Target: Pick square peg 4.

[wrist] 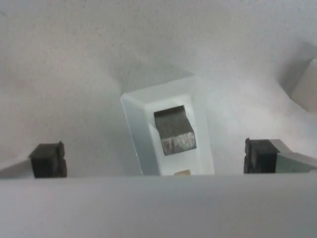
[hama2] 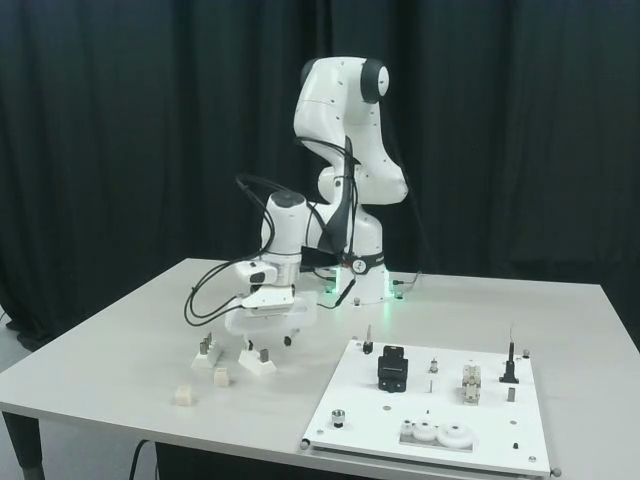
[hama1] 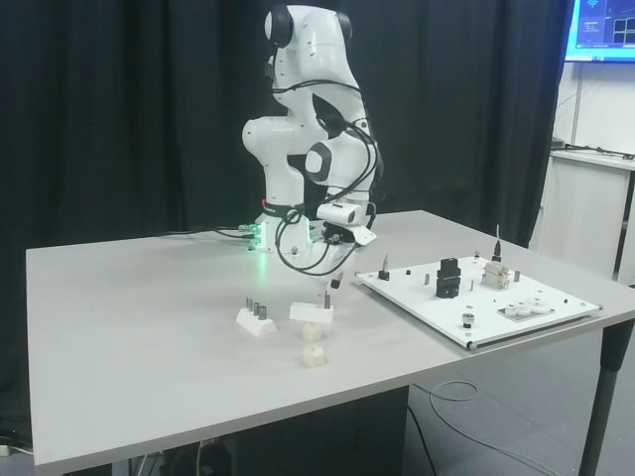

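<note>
Square peg 4 (wrist: 174,130) upright in white holder (wrist: 167,130); hand (wrist: 154,158) wide open, above peg, touching nothing.

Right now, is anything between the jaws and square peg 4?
No. In the wrist view the gripper hangs open above the square peg standing in its white holder, with only bare space between them.
</note>
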Robot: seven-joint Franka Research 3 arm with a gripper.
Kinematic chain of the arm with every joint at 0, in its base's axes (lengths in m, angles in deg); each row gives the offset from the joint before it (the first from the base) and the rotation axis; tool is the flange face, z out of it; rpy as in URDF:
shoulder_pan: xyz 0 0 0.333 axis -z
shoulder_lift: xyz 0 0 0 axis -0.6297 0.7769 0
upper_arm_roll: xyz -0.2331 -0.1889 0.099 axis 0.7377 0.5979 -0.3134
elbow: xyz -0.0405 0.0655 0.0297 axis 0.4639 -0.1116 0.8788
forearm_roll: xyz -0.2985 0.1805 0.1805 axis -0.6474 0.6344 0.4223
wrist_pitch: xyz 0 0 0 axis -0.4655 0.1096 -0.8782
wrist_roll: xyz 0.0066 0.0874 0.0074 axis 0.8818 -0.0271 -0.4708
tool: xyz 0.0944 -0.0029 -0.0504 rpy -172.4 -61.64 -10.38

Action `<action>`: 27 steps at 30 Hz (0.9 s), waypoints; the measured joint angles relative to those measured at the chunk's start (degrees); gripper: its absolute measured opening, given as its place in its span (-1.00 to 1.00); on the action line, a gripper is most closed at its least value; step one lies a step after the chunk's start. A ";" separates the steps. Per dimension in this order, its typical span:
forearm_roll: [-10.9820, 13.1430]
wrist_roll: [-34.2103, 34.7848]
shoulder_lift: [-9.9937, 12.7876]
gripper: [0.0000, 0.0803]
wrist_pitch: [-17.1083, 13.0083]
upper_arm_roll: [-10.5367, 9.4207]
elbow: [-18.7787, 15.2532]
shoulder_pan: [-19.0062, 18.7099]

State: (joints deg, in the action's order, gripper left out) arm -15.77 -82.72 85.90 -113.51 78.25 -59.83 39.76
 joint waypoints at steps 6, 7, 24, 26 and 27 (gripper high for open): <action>2.66 -3.25 0.98 0.99 -1.06 0.01 0.00 0.51; 3.05 -3.70 1.14 0.99 -1.22 0.03 0.01 0.58; 7.58 -7.97 2.54 0.99 -2.69 0.06 0.25 0.96; 7.84 -8.25 2.64 0.99 -2.85 0.05 0.25 0.96; 7.99 -8.39 2.70 0.99 -2.94 0.04 0.25 0.96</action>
State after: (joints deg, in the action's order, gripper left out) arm -7.78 -91.11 88.60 -116.46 78.30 -59.58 40.73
